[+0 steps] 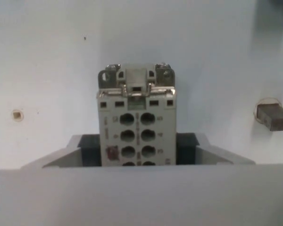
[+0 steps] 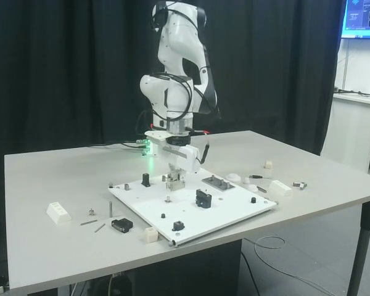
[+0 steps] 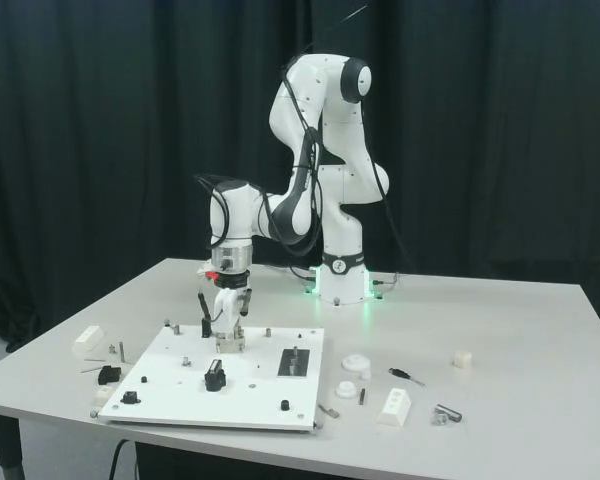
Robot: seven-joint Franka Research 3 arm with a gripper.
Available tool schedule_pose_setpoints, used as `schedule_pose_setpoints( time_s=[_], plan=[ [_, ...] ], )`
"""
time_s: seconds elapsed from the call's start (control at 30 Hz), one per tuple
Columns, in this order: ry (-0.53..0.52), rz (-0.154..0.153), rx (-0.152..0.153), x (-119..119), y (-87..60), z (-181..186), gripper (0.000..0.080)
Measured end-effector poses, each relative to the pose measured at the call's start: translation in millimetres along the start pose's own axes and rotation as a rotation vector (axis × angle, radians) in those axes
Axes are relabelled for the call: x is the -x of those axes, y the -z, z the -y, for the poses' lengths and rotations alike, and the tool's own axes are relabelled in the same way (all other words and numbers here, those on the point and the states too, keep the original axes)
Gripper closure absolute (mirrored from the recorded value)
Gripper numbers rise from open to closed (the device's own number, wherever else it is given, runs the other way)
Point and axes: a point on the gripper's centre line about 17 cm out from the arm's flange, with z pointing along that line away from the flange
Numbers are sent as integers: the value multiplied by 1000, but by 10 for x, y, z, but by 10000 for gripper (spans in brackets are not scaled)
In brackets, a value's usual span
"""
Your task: Remove waterproof.
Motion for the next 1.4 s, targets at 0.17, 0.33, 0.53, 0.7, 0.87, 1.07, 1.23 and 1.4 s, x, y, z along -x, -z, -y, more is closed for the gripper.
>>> schedule_pose_setpoints(
  time_s=[0.17, 0.33, 0.53, 0.7, 0.87, 1.07, 1.23, 1.4],
  plan=[
    [-6, 6, -9, 43, 75, 42, 485],
    [-7, 12, 7, 80, 74, 3, 485],
    [9, 17, 38, 117, 12, -127, 485],
    [20, 14, 41, 110, 29, -142, 485],
    [34, 14, 49, 87, 103, -175, 485],
    [44, 12, 44, 60, 295, -165, 485],
    [48, 9, 47, 65, 450, -167, 485],
    [49, 3, 50, 65, 564, -175, 485]
  ],
)
